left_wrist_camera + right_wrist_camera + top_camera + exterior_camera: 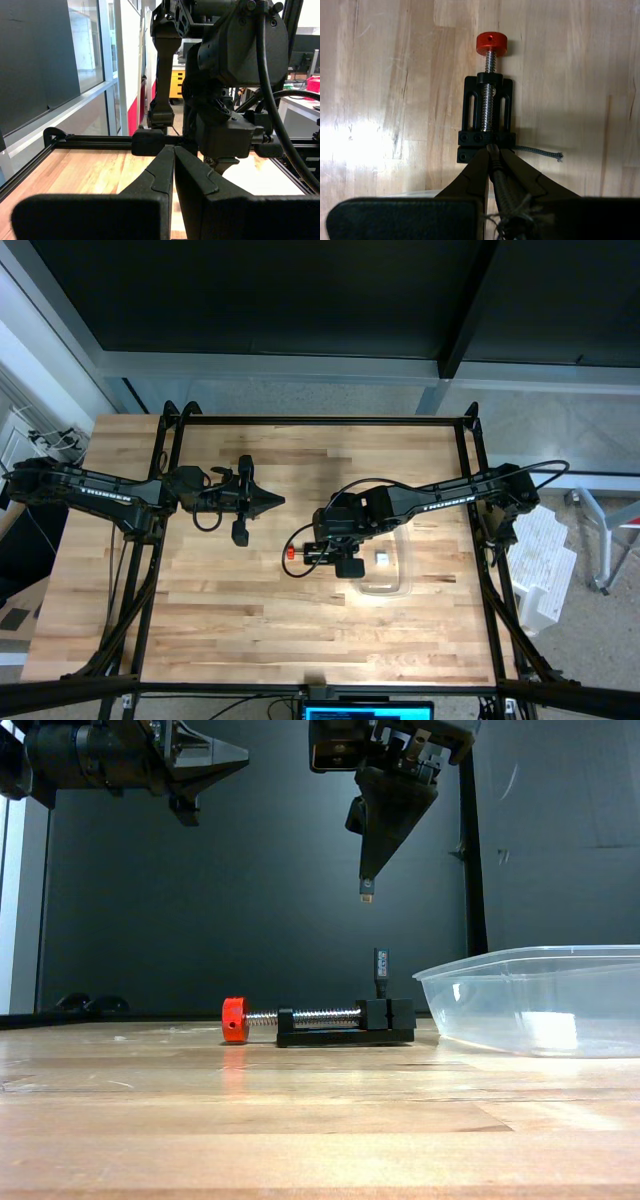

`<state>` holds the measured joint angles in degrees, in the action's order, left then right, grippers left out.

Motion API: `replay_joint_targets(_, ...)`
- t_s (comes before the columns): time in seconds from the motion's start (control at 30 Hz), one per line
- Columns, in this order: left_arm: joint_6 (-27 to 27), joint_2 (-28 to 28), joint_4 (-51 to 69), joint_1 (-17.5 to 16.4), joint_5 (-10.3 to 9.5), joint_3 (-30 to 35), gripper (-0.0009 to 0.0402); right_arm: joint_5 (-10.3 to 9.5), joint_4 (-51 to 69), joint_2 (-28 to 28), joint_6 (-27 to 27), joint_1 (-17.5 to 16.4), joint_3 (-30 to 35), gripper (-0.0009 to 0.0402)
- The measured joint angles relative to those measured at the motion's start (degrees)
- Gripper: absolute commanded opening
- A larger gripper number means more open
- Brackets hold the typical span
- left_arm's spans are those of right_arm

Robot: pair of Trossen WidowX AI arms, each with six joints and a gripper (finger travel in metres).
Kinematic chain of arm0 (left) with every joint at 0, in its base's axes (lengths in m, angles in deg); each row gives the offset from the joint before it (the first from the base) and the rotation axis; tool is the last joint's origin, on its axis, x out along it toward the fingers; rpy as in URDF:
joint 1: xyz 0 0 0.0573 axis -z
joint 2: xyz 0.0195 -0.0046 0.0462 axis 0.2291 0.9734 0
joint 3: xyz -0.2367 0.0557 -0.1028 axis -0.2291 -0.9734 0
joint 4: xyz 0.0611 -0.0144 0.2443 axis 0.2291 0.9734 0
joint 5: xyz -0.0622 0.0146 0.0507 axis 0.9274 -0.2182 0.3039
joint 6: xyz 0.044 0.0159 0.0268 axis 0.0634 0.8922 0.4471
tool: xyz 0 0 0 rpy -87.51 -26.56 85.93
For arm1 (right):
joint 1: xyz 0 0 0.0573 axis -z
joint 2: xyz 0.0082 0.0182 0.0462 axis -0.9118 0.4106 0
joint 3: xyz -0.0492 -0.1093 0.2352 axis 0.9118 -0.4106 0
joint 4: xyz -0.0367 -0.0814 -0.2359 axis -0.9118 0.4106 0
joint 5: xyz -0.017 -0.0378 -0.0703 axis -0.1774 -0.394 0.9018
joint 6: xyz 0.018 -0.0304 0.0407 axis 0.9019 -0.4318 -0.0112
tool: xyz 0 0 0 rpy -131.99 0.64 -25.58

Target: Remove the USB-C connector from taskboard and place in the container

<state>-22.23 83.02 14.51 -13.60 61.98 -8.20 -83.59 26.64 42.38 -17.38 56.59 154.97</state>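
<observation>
Black USB-C connector between right gripper fingers, above taskboard; left gripper aloft.

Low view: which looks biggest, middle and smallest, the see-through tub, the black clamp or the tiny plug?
1. container, partly cut off.
2. taskboard.
3. USB-C connector, pinched by the right gripper above the taskboard.
The left gripper hangs shut, high at left.

It looks like a robotics lab: a left robot arm and a right robot arm stand at a wooden table inside a black metal frame, with glass partitions and a concrete floor around.
</observation>
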Motion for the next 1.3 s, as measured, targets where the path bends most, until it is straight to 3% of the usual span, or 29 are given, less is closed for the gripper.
replay_joint_targets(0.5, 0.0, 0.0, 0.0, 0.0, 0.0, 0.0, 0.0, 0.0, 0.2, -2.4, 0.0, -0.1, -2.9, 0.0)
replay_joint_targets(1.3, 0.0, 0.0, 0.0, 0.0, 0.0, 0.0, 0.0, 0.33, -4.7, -21.4, 1.3, -0.1, -30.7, 0.0)
